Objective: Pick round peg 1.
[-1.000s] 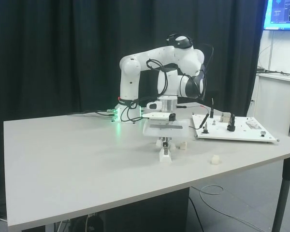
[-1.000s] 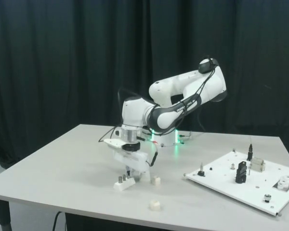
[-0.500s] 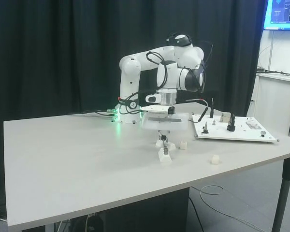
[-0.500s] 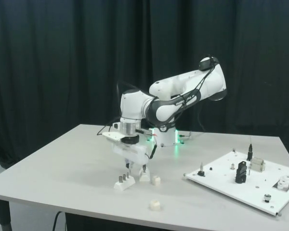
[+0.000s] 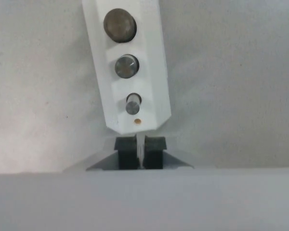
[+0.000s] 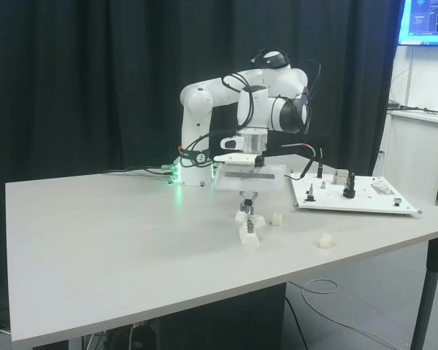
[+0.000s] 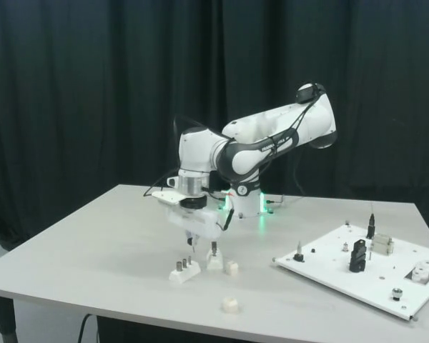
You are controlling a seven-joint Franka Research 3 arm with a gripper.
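Since one second ago the hand (image 5: pixel 140 151) has risen above the peg holder (image 5: pixel 127 62), closed on a thin round peg 1 (image 5: pixel 140 147), indicating extraction.

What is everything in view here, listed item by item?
table: one, grey, carries everything.
peg holder: one, white, on the table under the gripper; its smallest hole is empty.
pegs in holder: three, grey, upright in a row.
small holder: one, white, beside the peg holder, with a black pin in it.
small blocks: two, white, one near the table's front edge, one by the small holder.
board: one, white, with small fixtures, on the table.
curtain: black, behind the table.
light: green, at the arm's base.
arm: one, white.
gripper: one, above the peg holder, shut on round peg 1.
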